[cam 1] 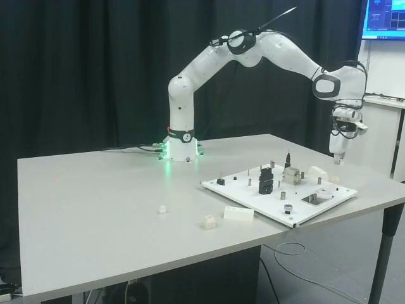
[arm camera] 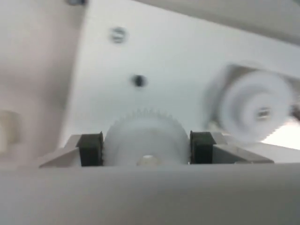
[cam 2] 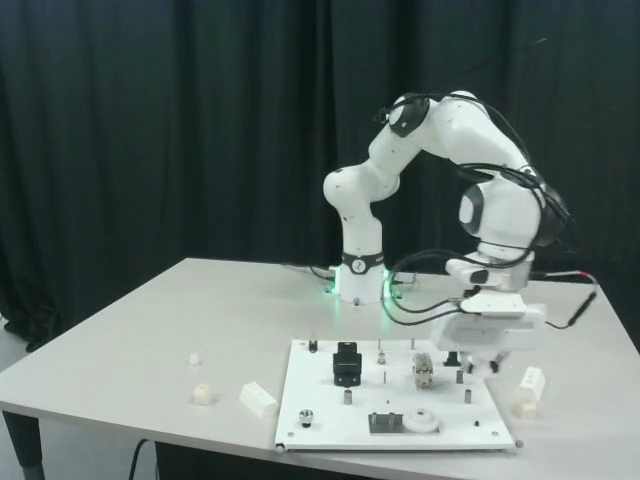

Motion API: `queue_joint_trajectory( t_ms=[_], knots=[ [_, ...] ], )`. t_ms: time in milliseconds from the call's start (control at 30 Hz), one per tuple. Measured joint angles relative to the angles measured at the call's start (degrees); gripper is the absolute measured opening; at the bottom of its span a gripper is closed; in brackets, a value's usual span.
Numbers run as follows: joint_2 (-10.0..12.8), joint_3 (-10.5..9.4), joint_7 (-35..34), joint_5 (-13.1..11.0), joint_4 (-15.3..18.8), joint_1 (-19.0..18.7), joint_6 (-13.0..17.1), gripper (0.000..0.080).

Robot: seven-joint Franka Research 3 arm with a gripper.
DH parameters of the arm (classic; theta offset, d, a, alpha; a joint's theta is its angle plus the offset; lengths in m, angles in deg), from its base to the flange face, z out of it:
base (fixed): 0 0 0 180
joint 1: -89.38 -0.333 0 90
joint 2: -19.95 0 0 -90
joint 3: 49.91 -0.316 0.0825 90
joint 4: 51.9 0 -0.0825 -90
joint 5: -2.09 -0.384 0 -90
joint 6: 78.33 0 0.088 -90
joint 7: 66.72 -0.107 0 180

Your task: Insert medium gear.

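In the wrist view my gripper (arm camera: 147, 150) is shut on a white toothed gear (arm camera: 146, 133), one black pad (arm camera: 91, 149) pressing on each side of it. The gear hangs above the white assembly board (arm camera: 168, 56). A second white gear (arm camera: 257, 108) sits mounted on the board, off to one side of the held one. From the room views, the gripper (cam 1: 337, 158) (cam 2: 480, 366) hovers over the board's (cam 1: 221, 185) (cam 2: 300, 400) far right part. The mounted gear (cam 1: 324, 193) (cam 2: 422, 420) lies near the board's front edge. The held gear is too small to make out there.
The board carries a black fixture (cam 1: 265, 179) (cam 2: 346, 363), several short pegs and a small black peg (arm camera: 138, 80). Loose white blocks lie on the grey table left of the board (cam 1: 238, 213) (cam 1: 208, 221) (cam 2: 258, 399) (cam 2: 203, 394), and another lies to its right (cam 2: 529, 383).
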Motion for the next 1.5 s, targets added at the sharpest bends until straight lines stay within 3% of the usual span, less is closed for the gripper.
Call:
queue_joint_trajectory(
  t_ms=[267,533,700,1033,1267,1500],
  knots=[
    [-0.2,1.12,13.6,-1.8,-0.8,4.1,-1.9,0.0396],
    [-0.2,1.12,21.6,-2.9,-1.5,8.1,-2.4,0.0396],
    [-0.2,1.11,32.7,-2.9,-1.6,9.7,-2.6,0.0396],
    [0.3,0.97,41.3,-2.9,-1.6,12.6,-2.2,0.0396],
    [1.2,-0.02,49.4,-3.0,-1.6,14.8,-0.3,0.0396],
    [1.7,-2.43,54.7,-3.1,-1.6,17.3,1.4,0.0396]
  ],
)
